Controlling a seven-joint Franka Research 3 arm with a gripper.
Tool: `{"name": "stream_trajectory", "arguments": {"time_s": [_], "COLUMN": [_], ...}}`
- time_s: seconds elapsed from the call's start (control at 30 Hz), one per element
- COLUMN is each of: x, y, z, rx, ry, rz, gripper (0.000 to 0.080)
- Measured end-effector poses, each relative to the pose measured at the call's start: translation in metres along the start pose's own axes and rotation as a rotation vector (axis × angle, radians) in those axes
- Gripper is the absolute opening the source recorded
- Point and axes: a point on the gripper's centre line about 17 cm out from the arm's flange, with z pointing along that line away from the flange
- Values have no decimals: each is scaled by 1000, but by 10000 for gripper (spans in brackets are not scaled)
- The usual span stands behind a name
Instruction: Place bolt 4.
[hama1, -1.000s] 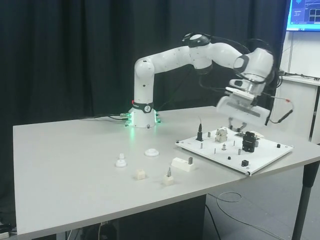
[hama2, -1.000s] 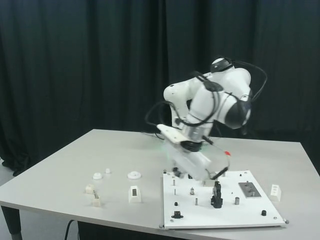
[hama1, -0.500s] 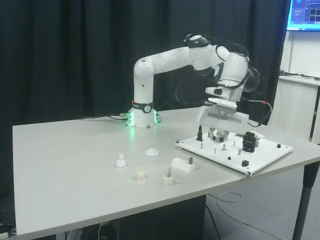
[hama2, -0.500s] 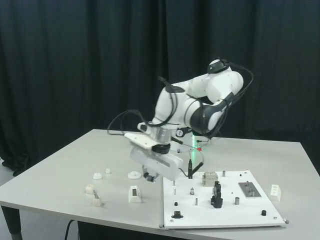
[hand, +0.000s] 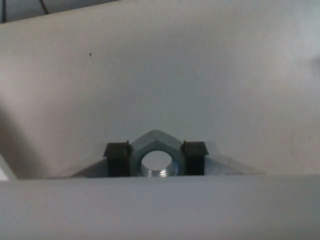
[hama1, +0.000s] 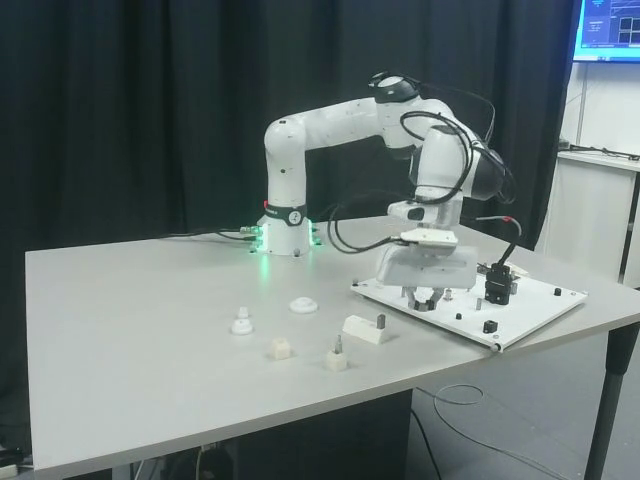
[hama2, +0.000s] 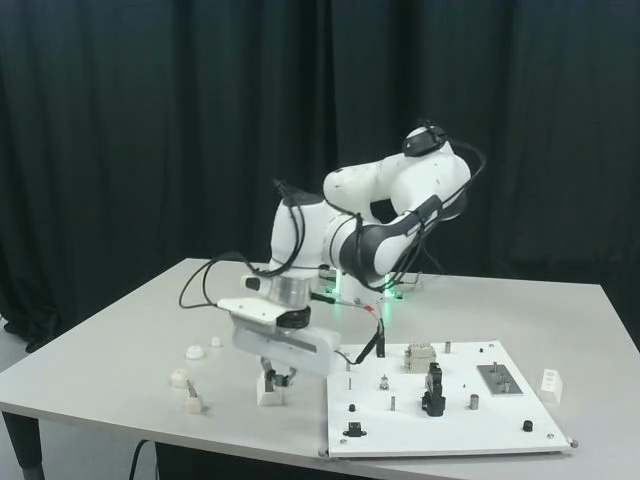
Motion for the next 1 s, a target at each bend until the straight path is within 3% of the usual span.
{"name": "stream_trajectory", "arguments": {"time_s": [0.37, 0.77, 1.0], "x": [6, 10, 10], "y": [-2, -6, -8], "z": [30, 62, 73], "rx": [49, 63, 67], "ry": [-21, -19, -16], "rz": [-46, -67, -67], "gripper": [225, 225, 225]}}
